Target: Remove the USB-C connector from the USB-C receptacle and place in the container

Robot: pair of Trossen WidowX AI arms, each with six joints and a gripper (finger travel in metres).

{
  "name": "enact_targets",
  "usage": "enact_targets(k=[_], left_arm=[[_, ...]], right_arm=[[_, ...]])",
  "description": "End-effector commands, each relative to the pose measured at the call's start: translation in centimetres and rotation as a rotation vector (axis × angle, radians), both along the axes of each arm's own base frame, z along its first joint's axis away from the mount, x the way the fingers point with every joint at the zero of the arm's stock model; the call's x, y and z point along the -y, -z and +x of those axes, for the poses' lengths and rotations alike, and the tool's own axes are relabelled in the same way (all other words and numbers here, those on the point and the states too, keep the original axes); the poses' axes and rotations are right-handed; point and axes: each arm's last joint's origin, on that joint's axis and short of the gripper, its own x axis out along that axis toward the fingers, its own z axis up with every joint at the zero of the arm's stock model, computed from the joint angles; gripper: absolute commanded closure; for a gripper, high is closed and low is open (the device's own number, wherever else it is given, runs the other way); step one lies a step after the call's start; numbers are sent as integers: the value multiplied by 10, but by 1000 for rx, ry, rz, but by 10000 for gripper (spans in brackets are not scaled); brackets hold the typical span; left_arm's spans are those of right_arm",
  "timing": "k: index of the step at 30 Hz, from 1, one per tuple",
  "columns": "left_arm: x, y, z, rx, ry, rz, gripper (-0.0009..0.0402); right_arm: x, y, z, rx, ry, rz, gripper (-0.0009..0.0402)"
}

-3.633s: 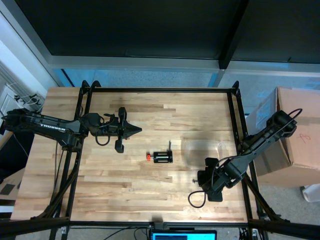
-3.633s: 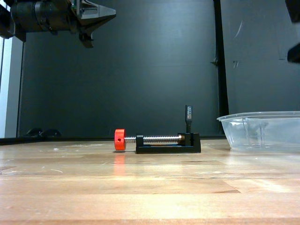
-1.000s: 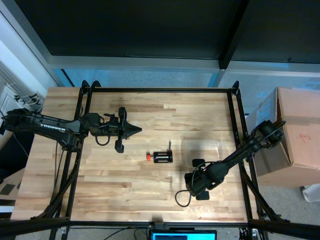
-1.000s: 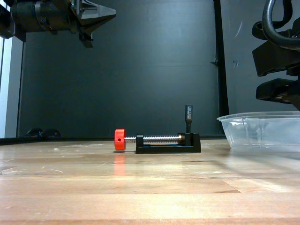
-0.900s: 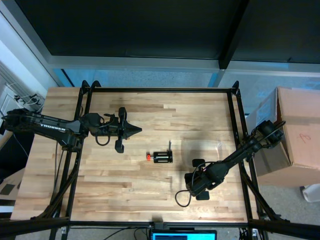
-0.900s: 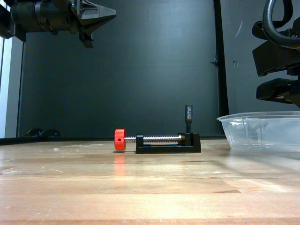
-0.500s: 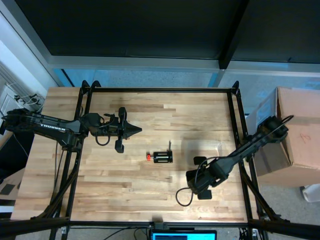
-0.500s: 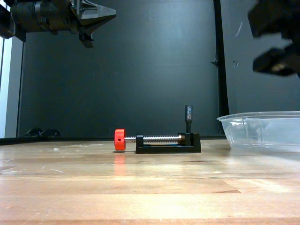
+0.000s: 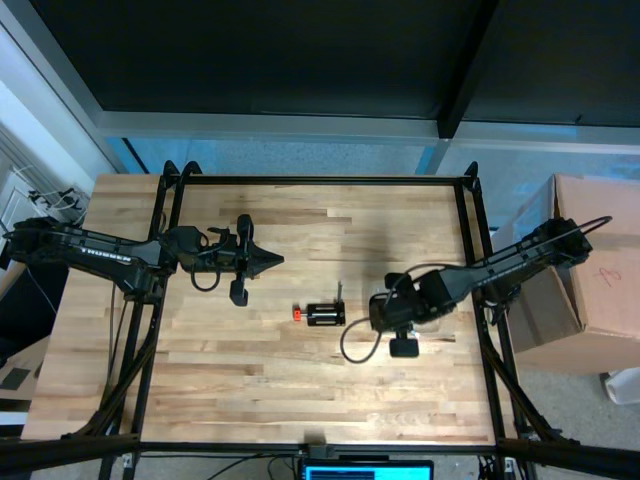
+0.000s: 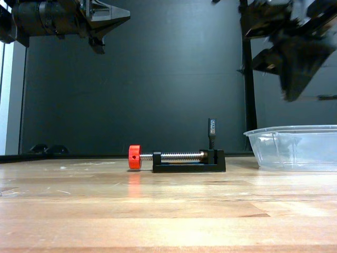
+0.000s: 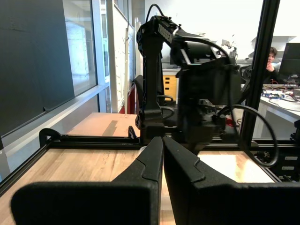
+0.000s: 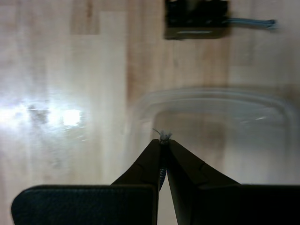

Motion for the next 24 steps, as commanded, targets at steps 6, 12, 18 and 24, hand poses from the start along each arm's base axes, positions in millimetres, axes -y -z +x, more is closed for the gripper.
enact_targets(k=[6,12,18,24], left_arm=[[0,0,0,1,0,0,393],[0,0,0,1,0,0,393],[0,0,0,1,0,0,393],[0,0,0,1,0,0,393]], right_arm=[[17,0,5,-2,19,-8,282],[17,0,5,-2,25,-8,207],[17,-1,6,6,29,-12,199],[15,-15,9,146,40,33,238]])
